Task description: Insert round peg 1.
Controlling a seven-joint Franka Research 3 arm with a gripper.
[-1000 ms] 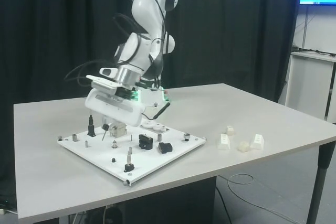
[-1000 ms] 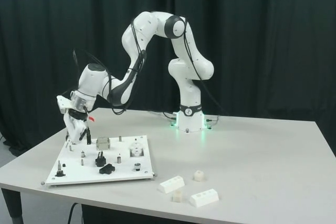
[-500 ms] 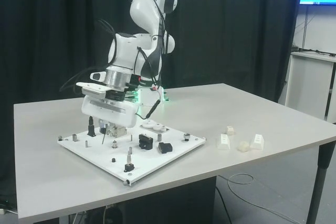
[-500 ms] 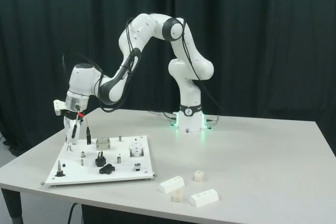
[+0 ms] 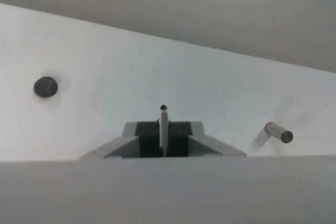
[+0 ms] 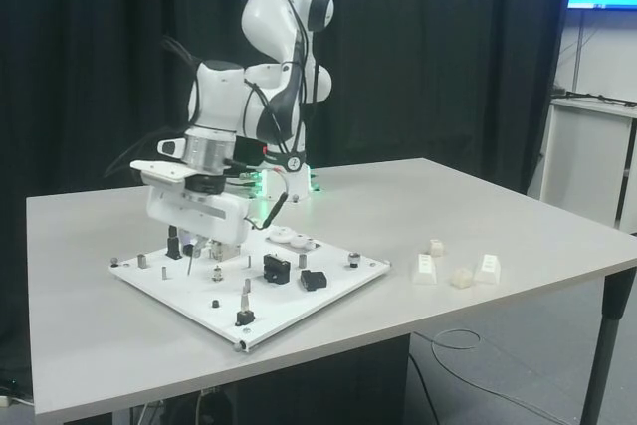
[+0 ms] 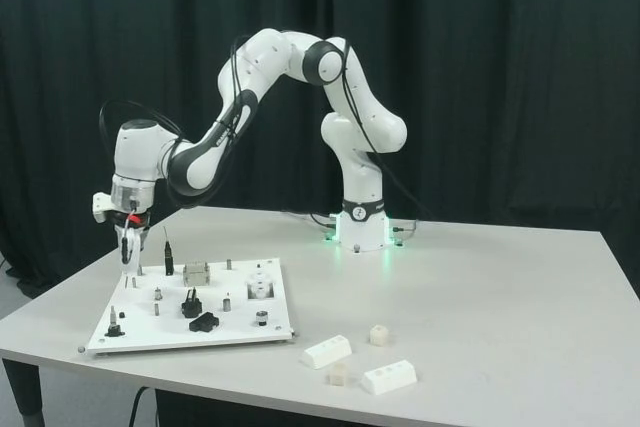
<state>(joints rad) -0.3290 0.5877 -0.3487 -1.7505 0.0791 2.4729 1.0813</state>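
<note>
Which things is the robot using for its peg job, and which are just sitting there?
In the job:
gripper
thin round peg held in it
white board with its holes

Just lying about:
small white blocks on the grey table
black parts on the board

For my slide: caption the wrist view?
Gripper holds a thin peg over the white board.

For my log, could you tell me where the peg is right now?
In the wrist view the peg sits clamped in the end effector, tip just above the white board.
</note>
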